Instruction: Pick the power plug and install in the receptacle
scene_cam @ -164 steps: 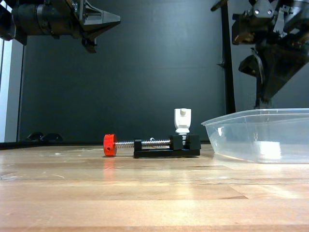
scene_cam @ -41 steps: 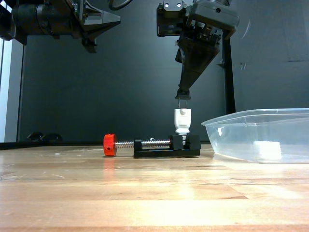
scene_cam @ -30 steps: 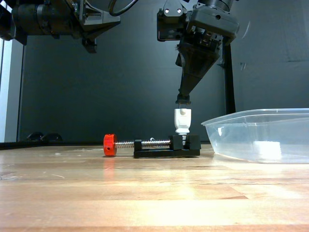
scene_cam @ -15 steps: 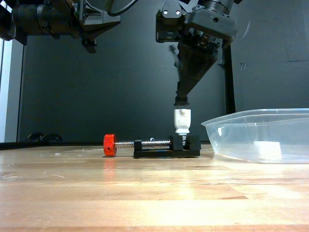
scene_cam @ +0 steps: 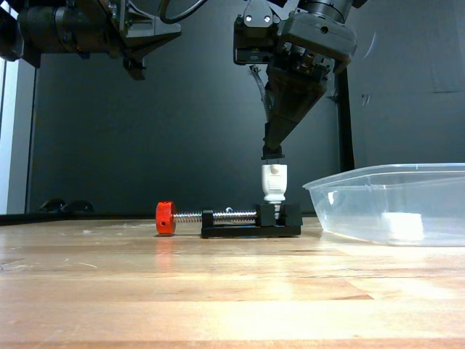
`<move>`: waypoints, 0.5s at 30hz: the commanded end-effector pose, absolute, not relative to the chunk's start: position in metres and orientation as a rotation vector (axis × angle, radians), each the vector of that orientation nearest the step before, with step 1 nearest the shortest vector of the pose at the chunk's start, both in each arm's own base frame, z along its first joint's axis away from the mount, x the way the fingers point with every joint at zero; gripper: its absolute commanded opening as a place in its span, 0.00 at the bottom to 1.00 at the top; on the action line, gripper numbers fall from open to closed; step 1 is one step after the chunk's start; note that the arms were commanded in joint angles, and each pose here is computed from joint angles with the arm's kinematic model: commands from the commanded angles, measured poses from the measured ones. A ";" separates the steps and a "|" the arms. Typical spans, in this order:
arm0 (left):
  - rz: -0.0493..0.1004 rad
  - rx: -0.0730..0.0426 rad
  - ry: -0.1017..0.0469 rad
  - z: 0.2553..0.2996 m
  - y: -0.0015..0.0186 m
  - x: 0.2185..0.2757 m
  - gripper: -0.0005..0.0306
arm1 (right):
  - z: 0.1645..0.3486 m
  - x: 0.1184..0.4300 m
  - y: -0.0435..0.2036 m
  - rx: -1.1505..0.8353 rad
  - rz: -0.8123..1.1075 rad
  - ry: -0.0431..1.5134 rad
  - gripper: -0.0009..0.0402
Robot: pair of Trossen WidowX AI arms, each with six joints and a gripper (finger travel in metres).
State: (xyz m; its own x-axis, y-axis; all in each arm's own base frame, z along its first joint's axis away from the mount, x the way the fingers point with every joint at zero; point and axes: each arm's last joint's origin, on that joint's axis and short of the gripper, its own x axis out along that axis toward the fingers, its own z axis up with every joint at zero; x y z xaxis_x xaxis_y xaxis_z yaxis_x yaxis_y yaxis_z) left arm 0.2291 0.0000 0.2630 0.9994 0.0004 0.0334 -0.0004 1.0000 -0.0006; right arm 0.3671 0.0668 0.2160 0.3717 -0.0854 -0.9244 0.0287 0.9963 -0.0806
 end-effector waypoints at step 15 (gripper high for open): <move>0.000 0.000 -0.034 0.2630 0.0000 0.2291 0.02 | 0.204 0.361 0.065 -0.048 -0.073 1.162 0.02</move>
State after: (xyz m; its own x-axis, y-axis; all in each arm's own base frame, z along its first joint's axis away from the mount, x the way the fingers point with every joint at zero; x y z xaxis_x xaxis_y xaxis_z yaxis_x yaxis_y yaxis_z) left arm 0.2291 0.0000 0.2628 0.9995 0.0004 0.0326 -0.0004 1.0000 -0.0002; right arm 0.3621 0.0653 0.2092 0.4036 -0.0802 -0.9114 0.0327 0.9968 -0.0733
